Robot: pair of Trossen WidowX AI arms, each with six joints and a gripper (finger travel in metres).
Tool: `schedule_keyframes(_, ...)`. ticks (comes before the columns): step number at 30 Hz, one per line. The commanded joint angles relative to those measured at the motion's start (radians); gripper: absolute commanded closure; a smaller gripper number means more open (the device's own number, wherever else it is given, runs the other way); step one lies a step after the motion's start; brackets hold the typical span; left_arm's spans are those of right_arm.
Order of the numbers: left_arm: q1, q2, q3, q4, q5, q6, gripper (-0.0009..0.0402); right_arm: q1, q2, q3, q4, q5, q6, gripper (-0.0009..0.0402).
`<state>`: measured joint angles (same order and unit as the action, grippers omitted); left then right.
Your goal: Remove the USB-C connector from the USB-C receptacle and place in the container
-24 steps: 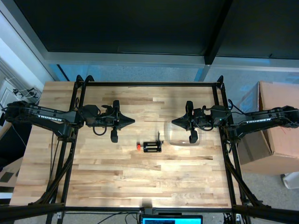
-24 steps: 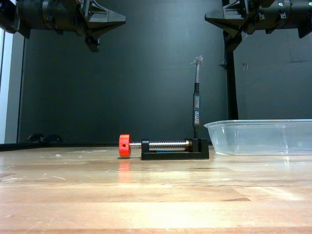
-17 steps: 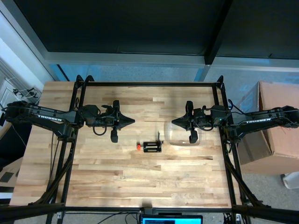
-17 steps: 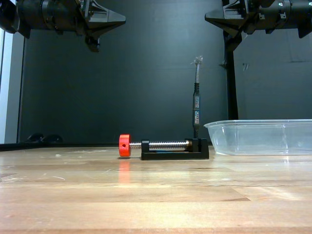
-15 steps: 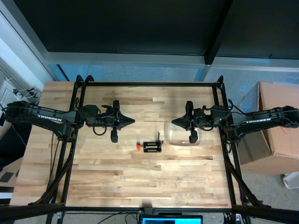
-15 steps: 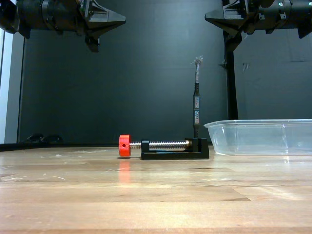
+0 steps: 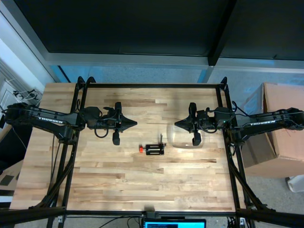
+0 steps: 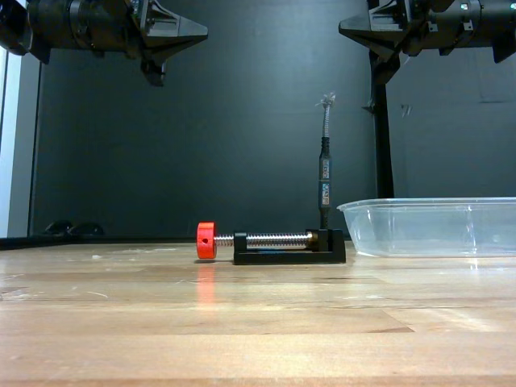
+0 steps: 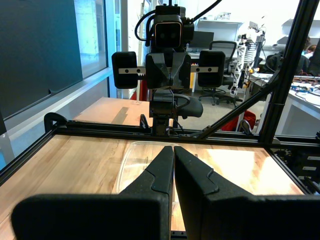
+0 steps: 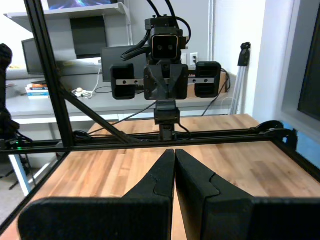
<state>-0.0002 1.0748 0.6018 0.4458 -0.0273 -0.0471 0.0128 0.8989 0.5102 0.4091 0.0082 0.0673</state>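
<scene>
In receptacle (image 8: 329, 237), upright connector (image 8: 324, 174), end effectors (image 8: 198, 33) (image 8: 348, 30) aloft

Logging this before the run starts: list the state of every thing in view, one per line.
Left gripper: shut, empty, raised above the table.
Right gripper: shut, empty, raised above the table near the tub.
USB-C plug: upright in its seat on the clamp, held by no gripper.
Clamp: lying flat on the table, left of the tub.
Tub: upright on the table, plug not in it.
</scene>
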Motion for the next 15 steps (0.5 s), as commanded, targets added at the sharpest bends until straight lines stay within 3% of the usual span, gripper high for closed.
schedule_keyframes(1, 0.000, 0.000, 0.000, 0.000, 0.000, 0.000, 0.0393, 0.000, 0.000, 0.000, 0.000, 0.048, -0.029, 0.0393)
schedule_keyframes(7, 0.000, 0.000, 0.000, 0.000, 0.000, 0.000, 0.0393, 0.000, 0.000, 0.001, 0.006, 0.061, -0.031, 0.0393)
schedule_keyframes(12, 0.000, 0.000, 0.000, 0.000, 0.000, 0.000, 0.0393, 0.001, 0.001, 0.037, -0.113, -0.029, -0.022, 0.0393)
schedule_keyframes(15, 0.000, 0.000, 0.000, 0.001, 0.000, 0.000, 0.0393, 0.003, 0.028, 0.122, -0.346, -0.029, -0.023, 0.0393)
